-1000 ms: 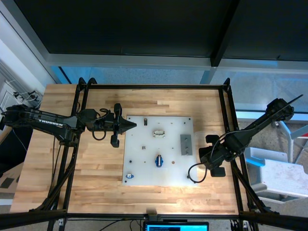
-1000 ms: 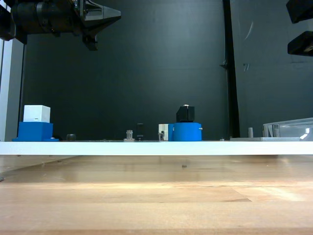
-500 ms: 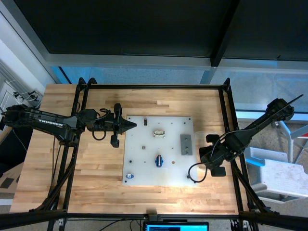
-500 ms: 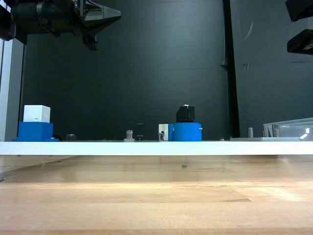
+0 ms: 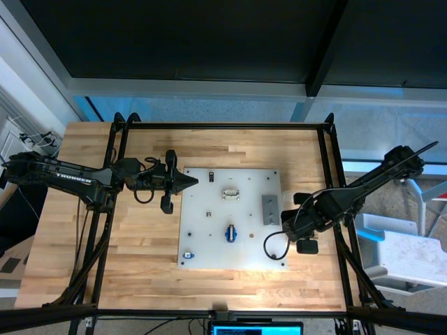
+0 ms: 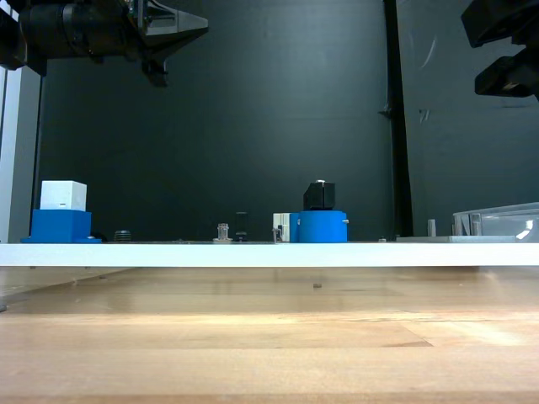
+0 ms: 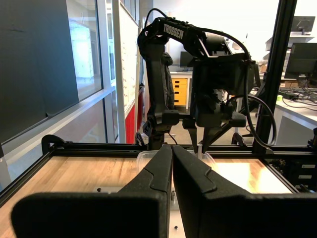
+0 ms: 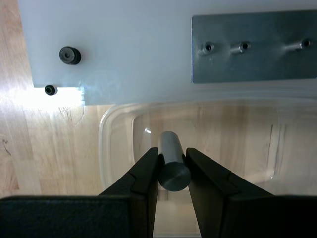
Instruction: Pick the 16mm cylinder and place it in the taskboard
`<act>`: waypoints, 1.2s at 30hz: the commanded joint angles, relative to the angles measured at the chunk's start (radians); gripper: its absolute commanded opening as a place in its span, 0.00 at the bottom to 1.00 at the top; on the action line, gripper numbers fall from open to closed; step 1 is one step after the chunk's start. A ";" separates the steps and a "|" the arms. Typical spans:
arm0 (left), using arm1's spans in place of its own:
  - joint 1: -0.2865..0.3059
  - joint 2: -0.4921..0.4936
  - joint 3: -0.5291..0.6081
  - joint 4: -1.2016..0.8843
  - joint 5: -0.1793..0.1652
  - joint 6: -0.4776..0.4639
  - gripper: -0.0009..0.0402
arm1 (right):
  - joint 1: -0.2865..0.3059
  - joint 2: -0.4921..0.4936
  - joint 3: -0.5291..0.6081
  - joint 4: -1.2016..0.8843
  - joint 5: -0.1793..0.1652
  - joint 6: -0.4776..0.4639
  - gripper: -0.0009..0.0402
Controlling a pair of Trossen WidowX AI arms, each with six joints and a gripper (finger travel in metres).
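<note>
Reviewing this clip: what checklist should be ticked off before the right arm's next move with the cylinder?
1. Grip: 16mm cylinder clamped between the fingers of the right gripper: ok.
2. Lift: the right gripper sits high above the clear tray in the low view: ok.
3. Position over the taskboard: not ok. The cylinder hangs over the tray, beside the board's edge near the grey block.
4. Receiving hole located: cannot tell.
5. Clearance: left gripper shut, raised over the board's left edge, away from the right side: ok.
</note>
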 commanded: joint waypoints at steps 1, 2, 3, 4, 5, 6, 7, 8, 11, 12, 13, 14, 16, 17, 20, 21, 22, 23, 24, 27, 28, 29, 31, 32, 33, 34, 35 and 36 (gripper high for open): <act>0.000 0.000 0.000 0.000 0.000 0.000 0.02 | -0.013 0.026 0.023 0.003 0.000 -0.013 0.10; 0.000 0.000 0.000 0.000 0.000 0.000 0.02 | -0.017 0.033 0.031 0.005 0.000 -0.014 0.10; 0.000 0.000 0.000 0.000 0.000 0.000 0.02 | -0.021 0.041 0.039 0.005 0.000 -0.016 0.10; 0.000 0.000 0.000 0.000 0.000 0.000 0.02 | -0.025 0.048 0.045 0.007 0.000 -0.021 0.10; 0.000 0.000 0.000 0.000 0.000 0.000 0.02 | -0.026 0.056 0.053 0.008 0.000 -0.023 0.10; 0.000 0.000 0.000 0.000 0.000 0.000 0.02 | -0.029 0.064 0.059 0.010 0.000 -0.026 0.10; 0.000 0.000 0.000 0.000 0.000 0.000 0.02 | -0.032 0.073 0.065 0.011 0.000 -0.030 0.10; 0.000 0.000 0.000 0.000 0.000 0.000 0.02 | -0.035 0.082 0.070 0.012 0.000 -0.031 0.10; 0.000 0.000 0.000 0.000 0.000 0.000 0.02 | -0.045 0.101 0.081 0.029 0.000 -0.034 0.10; 0.000 0.000 0.000 0.000 0.000 0.000 0.02 | -0.049 0.107 0.085 0.035 0.000 -0.034 0.10; 0.000 0.000 0.000 0.000 0.000 0.000 0.02 | -0.051 0.113 0.089 0.039 0.000 -0.034 0.10; 0.000 0.000 0.000 0.000 0.000 0.000 0.02 | -0.055 0.122 0.094 0.041 0.000 -0.035 0.10; 0.000 0.000 0.000 0.000 0.000 0.000 0.02 | -0.060 0.138 0.105 0.042 0.000 -0.038 0.10; 0.000 0.000 0.000 0.000 0.000 0.000 0.02 | -0.062 0.143 0.109 0.045 0.000 -0.039 0.10; 0.000 0.000 0.000 0.000 0.000 0.000 0.02 | -0.068 0.163 0.116 0.063 0.000 -0.048 0.10; 0.000 0.000 0.000 0.000 0.000 0.000 0.02 | -0.069 0.171 0.120 0.065 0.000 -0.050 0.10; 0.000 0.000 0.000 0.000 0.000 0.000 0.02 | -0.072 0.175 0.123 0.067 0.000 -0.054 0.10; 0.000 0.000 0.000 0.000 0.000 0.000 0.02 | -0.074 0.181 0.126 0.073 0.000 -0.055 0.10; 0.000 0.000 0.000 0.000 0.000 0.000 0.02 | -0.078 0.187 0.129 0.078 0.000 -0.056 0.10; 0.000 0.000 0.000 0.000 0.000 0.000 0.02 | -0.085 0.206 0.142 0.084 0.000 -0.063 0.10; 0.000 0.000 0.000 0.000 0.000 0.000 0.02 | -0.086 0.212 0.147 0.085 0.000 -0.066 0.10; 0.000 0.000 0.000 0.000 0.000 0.000 0.02 | -0.088 0.219 0.153 0.085 0.000 -0.070 0.10; 0.000 0.000 0.000 0.000 0.000 0.000 0.02 | -0.093 0.230 0.163 0.087 0.000 -0.082 0.10; 0.000 0.000 0.000 0.000 0.000 0.000 0.02 | -0.096 0.236 0.169 0.087 0.000 -0.084 0.10; 0.000 0.000 0.000 0.000 0.000 0.000 0.02 | -0.099 0.237 0.174 0.088 0.001 -0.085 0.10; 0.000 0.000 0.000 0.000 0.000 0.000 0.02 | -0.103 0.243 0.179 0.089 0.001 -0.087 0.10; 0.000 0.000 0.000 0.000 0.000 0.000 0.02 | -0.107 0.250 0.185 0.088 0.000 -0.092 0.10; 0.000 0.000 0.000 0.000 0.000 0.000 0.02 | -0.108 0.253 0.190 0.088 0.001 -0.096 0.10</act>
